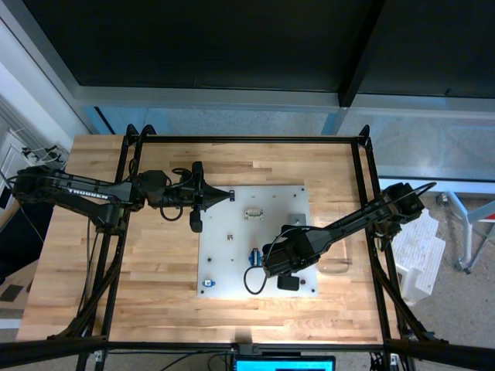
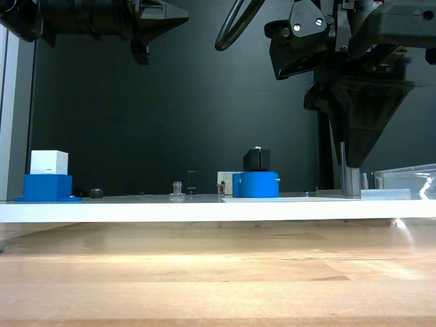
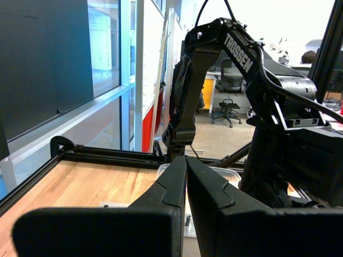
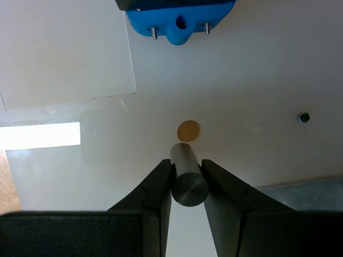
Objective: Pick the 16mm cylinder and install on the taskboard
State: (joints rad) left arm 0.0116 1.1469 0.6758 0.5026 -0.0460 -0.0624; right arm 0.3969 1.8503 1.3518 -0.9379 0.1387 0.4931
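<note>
Item one: short, round, grey metal 16mm cylinder (image 4: pixel 187 174), upright, pinched between the fingers of my right gripper (image 4: pixel 186 163), its lower end just beside a round tan hole (image 4: pixel 188 130).
Item two: flat white square taskboard (image 1: pixel 232 267), lying level, bearing that hole and a blue connector (image 4: pixel 179 21).

"TROSSEN" in white caps is the only legible text, seen 2x.
1) High view: along the black link of L arm (image 1: pixel 83 188), over the left side of the table (image 1: pixel 77 255), letters running lengthwise.
2) L wrist view: on the slanted link of R arm (image 3: pixel 242 52), beyond left gripper (image 3: pixel 186 159), letters running along the link.

Sheets (image 1: pixel 420 246) off the table's right edge: print too small to read. Screen (image 1: pixel 282 363) at near edge: illegible.
</note>
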